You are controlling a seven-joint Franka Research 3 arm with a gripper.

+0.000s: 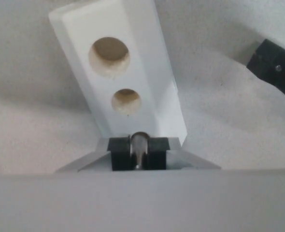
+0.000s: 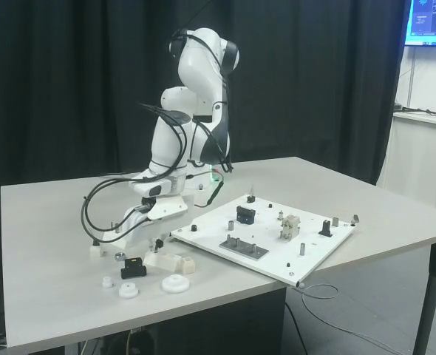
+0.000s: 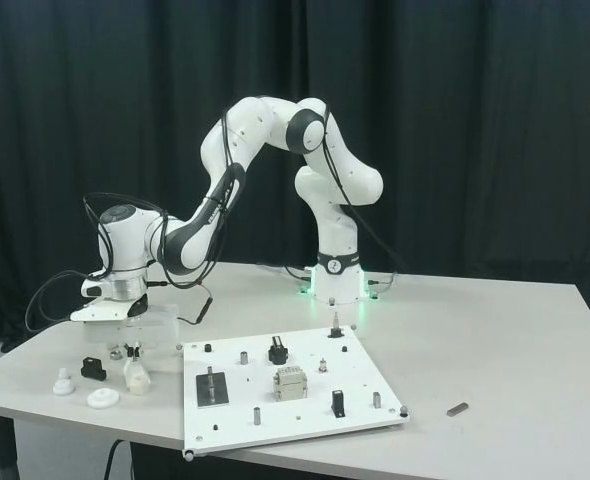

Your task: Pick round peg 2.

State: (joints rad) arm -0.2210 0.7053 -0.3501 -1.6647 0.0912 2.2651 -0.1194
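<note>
The gripper [image 1: 138,153] stood low over the white peg holder block [image 1: 117,67], its two black fingertips [image 1: 118,153] clamped on round peg 2 [image 1: 139,145], a slim grey metal pin seated upright at the near end of the block. Two round holes in the same block lay open beyond the peg, the farther hole [image 1: 109,55] wider than the nearer one [image 1: 126,100]. A black part [image 1: 275,67] lay on the grey table [image 1: 31,130] off to one side of the block.

In the room views the white arm [image 3: 225,190] reached out from its base [image 3: 335,280] and bent down to the holder, with the gripper [image 3: 115,318] close above the table. The holder sat well apart from the base and just beside the white assembly board [image 3: 285,385]. Near the holder lay a small black piece [image 2: 133,268], a white gear [image 2: 176,283] and other small white parts [image 2: 127,290]. A small grey bar [image 3: 457,408] lay on the table on the far side of the board from the holder.
</note>
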